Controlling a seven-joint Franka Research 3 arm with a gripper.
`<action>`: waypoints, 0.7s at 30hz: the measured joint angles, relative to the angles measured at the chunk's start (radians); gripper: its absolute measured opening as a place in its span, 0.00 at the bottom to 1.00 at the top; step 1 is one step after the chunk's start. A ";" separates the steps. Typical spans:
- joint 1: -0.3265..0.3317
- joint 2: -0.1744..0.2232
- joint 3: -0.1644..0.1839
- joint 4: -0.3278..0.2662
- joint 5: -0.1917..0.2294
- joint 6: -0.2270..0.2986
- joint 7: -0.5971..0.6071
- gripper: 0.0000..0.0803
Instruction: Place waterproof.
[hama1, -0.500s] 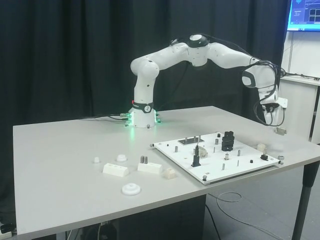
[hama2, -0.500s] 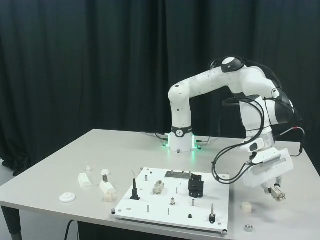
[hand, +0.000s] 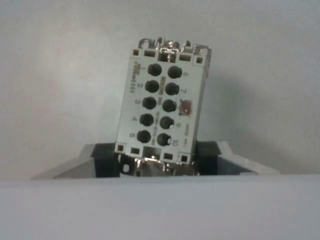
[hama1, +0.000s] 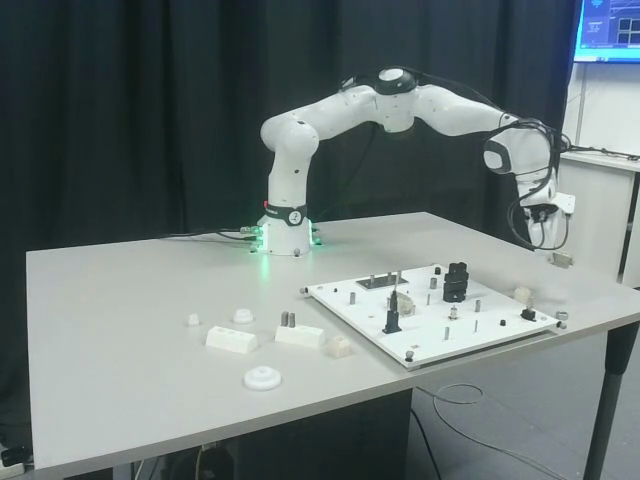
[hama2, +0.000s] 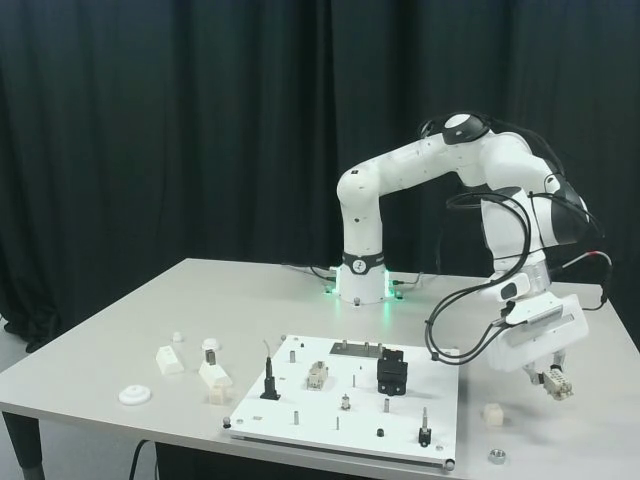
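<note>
The waterproof connector (hand: 162, 107) is a white block with ten dark round holes and metal clips at both ends. My gripper (hand: 156, 162) is shut on its lower end, black pads (hand: 105, 159) pressing either side. In the room views the gripper (hama2: 548, 376) holds the connector (hama2: 556, 386) in the air over the table, beyond the right edge of the white board (hama2: 320, 412). From the first room view the connector (hama1: 563, 260) hangs under the gripper (hama1: 555, 250), past the board's (hama1: 345, 297) far end.
The board carries a black block (hama2: 391, 372), a black upright plug (hama2: 269, 381) and several pegs. A small white block (hama2: 492, 413) and a nut (hama2: 495, 456) lie below the gripper. Loose white parts (hama1: 231, 340) and a gear (hama1: 262, 378) sit left of the board.
The gripper with the connector has risen very slightly; nothing else on the table has moved.
</note>
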 joint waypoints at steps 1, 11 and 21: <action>0.000 0.000 0.000 0.000 0.000 0.000 0.001 0.40; 0.003 0.000 0.000 0.000 -0.001 0.000 0.059 0.40; 0.011 0.000 -0.013 0.000 -0.046 -0.004 0.122 0.40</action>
